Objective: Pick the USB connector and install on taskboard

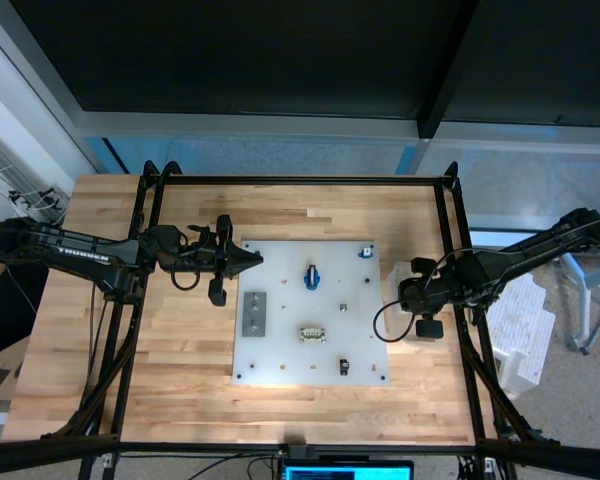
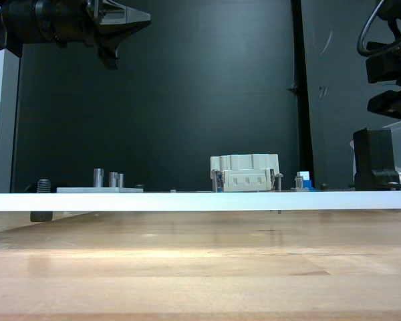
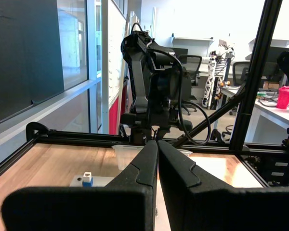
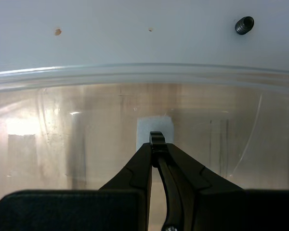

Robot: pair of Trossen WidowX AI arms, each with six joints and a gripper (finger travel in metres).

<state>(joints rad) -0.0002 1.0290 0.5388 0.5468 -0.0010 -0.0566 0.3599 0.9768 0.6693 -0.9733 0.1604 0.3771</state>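
Note:
The taskboard [image 1: 280, 350] is a white square plate in the middle of the table. It carries a grey block [image 1: 253, 313], a blue part [image 1: 312, 276], a silver connector [image 1: 313, 335] and a small black socket [image 1: 345, 367]. My right gripper [image 4: 156, 145] hangs over the clear tray [image 4: 135, 73] just off the board's right edge. It is shut on the USB connector [image 4: 156, 138], a tiny dark piece peeking out at the fingertips. My left gripper [image 3: 157, 142] is shut and holds nothing. It hovers high above the board's far-left corner [image 1: 245, 258].
A pale white square [image 4: 154, 126] lies on the tray floor under the right fingertips. A black screw [image 4: 244, 25] sits in the board near the tray. Black frame rails [image 1: 450, 260] run along the table's sides and back. The beige connector [image 2: 246, 172] and black socket [image 2: 374, 160] stand up from the board.

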